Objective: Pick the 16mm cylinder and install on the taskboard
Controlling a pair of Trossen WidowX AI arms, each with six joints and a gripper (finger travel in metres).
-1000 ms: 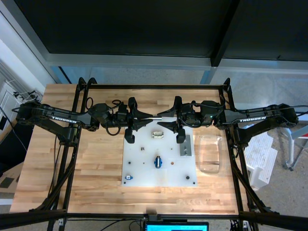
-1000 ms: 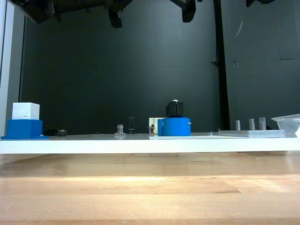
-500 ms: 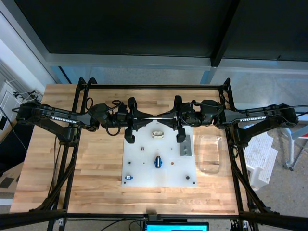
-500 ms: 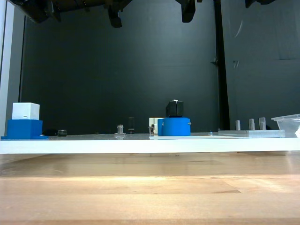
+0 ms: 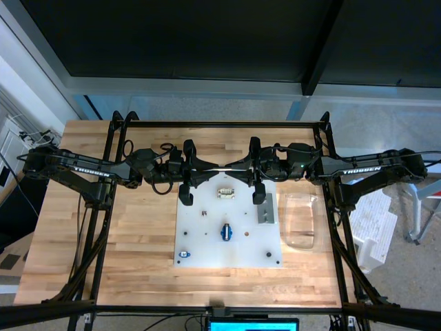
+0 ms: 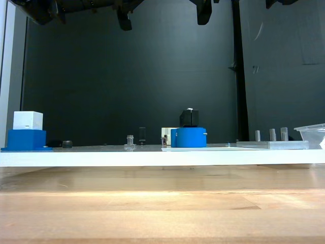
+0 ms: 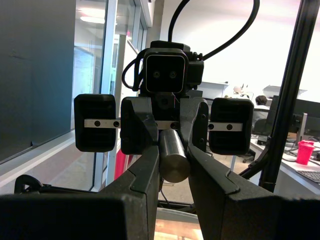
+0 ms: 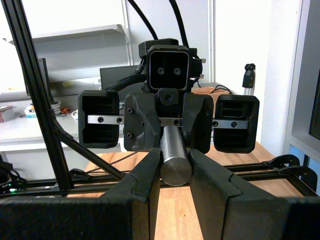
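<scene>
Over taskboard (image 5: 207,243) rear: L claw (image 7: 173,150), R claw (image 8: 175,152) pinch 1 cylinder (image 5: 224,167).

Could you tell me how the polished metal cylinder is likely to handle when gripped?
The polished grey metal cylinder, held by left gripper and right gripper over the far edge of the white taskboard, looks mirror-smooth, so probably slippery. It seems solid metal: likely stiff and heavy for its size. Round, it would probably roll if set down.

Left gripper (image 5: 209,168) and right gripper (image 5: 236,167), tip to tip above the far edge of the taskboard (image 5: 207,241): cut off by the top edge in the low view. 16mm cylinder (image 5: 222,167): both ends hidden inside the closed jaws.
</scene>
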